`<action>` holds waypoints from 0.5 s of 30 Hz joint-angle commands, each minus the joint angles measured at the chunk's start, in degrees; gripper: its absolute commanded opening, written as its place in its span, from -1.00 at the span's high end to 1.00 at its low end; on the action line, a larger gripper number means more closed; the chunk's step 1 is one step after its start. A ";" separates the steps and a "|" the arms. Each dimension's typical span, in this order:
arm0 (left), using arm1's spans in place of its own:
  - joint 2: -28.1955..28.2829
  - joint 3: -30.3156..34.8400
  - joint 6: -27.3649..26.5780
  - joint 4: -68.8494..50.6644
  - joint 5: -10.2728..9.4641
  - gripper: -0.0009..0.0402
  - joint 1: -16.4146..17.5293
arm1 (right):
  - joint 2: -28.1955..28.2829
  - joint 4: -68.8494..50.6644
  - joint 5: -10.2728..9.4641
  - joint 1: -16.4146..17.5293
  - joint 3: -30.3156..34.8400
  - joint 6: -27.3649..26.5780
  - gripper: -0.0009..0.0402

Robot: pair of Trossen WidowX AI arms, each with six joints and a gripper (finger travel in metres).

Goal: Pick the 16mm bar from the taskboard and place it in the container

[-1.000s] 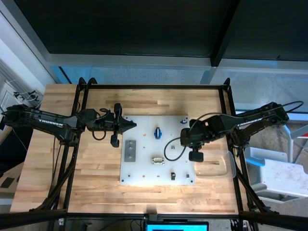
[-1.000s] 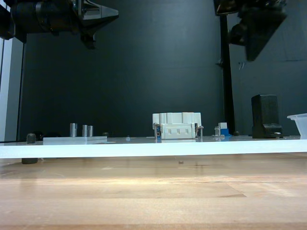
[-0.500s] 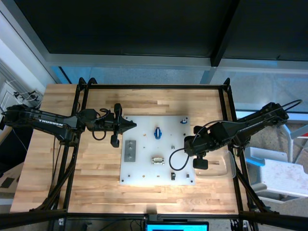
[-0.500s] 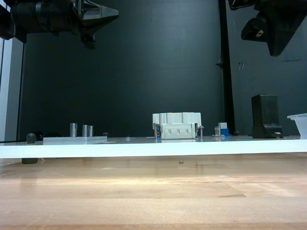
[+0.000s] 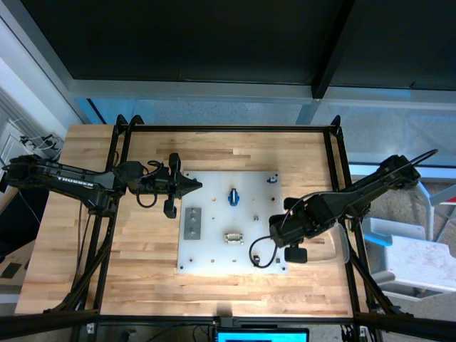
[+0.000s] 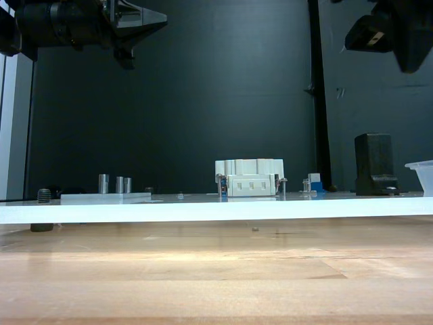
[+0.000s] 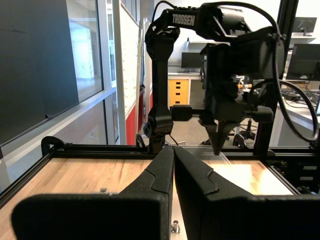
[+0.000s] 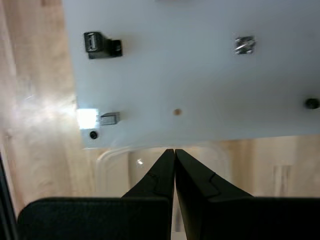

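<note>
Taskboard (image 5: pixel 214 251) lies flat on the middle of the wooden bench (image 5: pixel 142 249). It is a white square plate carrying a grey metal block (image 5: pixel 193 222) toward its left side, a blue knob (image 5: pixel 234 196) farther back, a silver connector (image 5: pixel 233 237) near its centre and a small black bracket (image 5: pixel 256 258) close to its near edge. Three short metal bars (image 6: pixel 103 183) stand upright from the grey block in the low view; which of them is the 16mm one cannot be told. The clear container (image 5: pixel 331 251) sits on the bench just beside the taskboard's right edge, toward the near corner.

The right tool (image 8: pixel 174 151) hangs above the line where the taskboard's right edge meets the container, pointing straight down. Its two fingers are clenched flat against each other. Its wrist view looks down past them onto the container's rounded rim and the board's near right corner. In the low view it sits well above everything on the board.

The left tool (image 5: pixel 191 184) hovers over the taskboard's far left corner, held level and pointing toward the right arm, high above the plate. Its fingers are likewise pressed together, tips touching.
</note>
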 commanded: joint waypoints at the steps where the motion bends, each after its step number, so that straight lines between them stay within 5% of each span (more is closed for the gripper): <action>1: 0.02 0.00 0.00 0.00 0.02 0.96 0.02 | 1.27 0.04 -1.01 0.68 0.00 1.05 0.96; 15: 0.02 0.00 0.00 0.02 0.02 0.96 0.00 | 4.68 4.68 -1.77 3.80 0.09 3.02 0.96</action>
